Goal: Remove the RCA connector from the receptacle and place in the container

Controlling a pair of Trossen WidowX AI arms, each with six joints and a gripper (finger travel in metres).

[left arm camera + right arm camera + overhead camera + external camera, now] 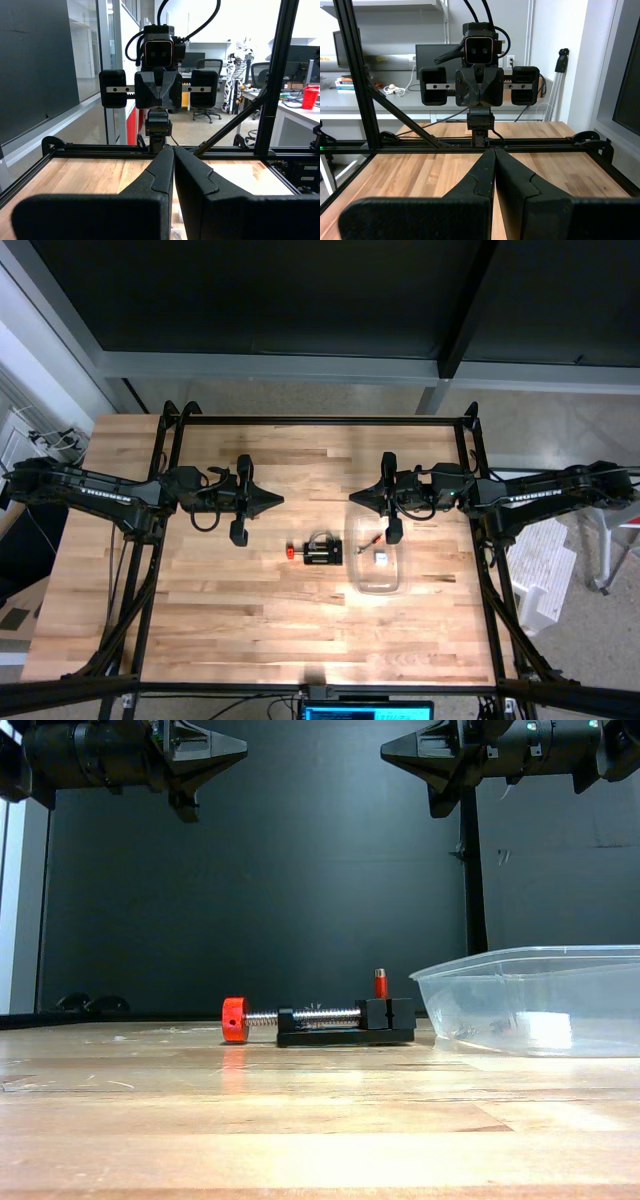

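The left pincer hangs clenched high above the wooden desk, the small black blocky receptacle sits lower between the arms, and the thin red dark-ended RCA connector lies slantwise inside the clear plastic rectangular container, nearly beneath the clenched right pincer, the nearer one.

The RCA connector seemingly lies inside the container.

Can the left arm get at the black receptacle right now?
Probably yes, since nothing stands between them: left gripper hangs shut, high, left of the receptacle; right gripper hangs shut, high, near the container.
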